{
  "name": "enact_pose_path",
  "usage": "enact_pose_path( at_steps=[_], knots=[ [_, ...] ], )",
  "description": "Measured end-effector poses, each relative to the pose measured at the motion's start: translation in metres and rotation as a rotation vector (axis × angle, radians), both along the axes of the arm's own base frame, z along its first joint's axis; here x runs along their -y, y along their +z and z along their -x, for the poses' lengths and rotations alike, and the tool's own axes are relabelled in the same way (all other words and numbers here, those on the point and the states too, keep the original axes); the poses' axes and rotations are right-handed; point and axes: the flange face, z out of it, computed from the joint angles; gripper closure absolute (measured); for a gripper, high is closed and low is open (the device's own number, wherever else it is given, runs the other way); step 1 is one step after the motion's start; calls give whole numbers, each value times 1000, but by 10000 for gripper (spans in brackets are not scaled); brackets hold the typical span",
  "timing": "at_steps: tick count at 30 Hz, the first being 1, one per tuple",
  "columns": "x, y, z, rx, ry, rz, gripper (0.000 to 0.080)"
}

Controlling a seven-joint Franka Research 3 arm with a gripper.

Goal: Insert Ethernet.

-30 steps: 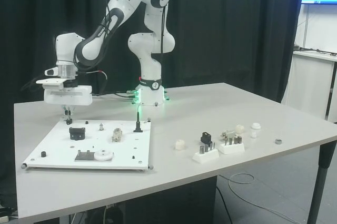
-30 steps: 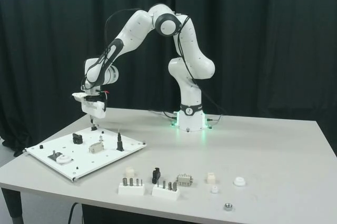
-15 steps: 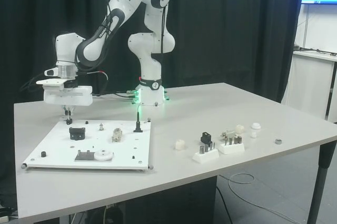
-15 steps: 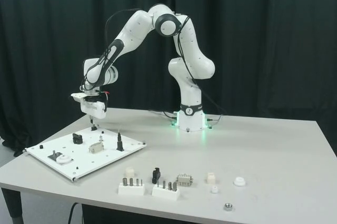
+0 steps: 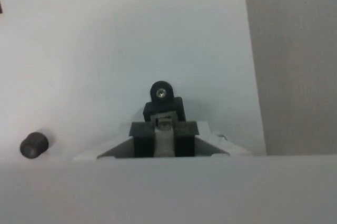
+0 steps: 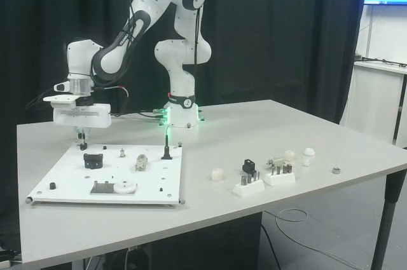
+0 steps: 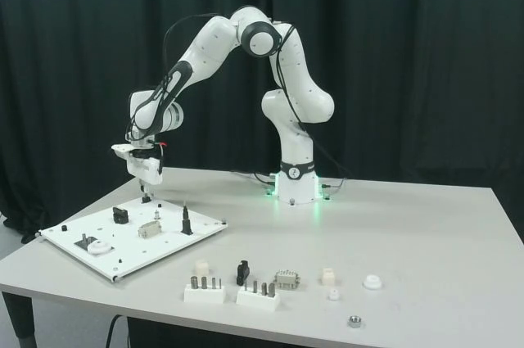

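Hand [image 5: 164,129] on part-hidden plug [image 5: 164,109]

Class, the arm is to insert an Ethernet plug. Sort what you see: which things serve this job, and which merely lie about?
Serving the job:
- hand, over the board's far corner
- small plug between its fingers
- white board
- black socket block on the board

Lying about:
- white gear on the board
- two white peg stands on the grey table
- white caps
- small nut
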Motion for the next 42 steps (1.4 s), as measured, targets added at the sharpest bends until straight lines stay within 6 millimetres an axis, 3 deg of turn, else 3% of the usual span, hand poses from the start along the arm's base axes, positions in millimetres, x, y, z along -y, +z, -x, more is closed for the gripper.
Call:
enact_pose_path(
  at_steps=[42],
  knots=[
    [1, -8, -4, -23, 80, -11, 729]
  ],
)
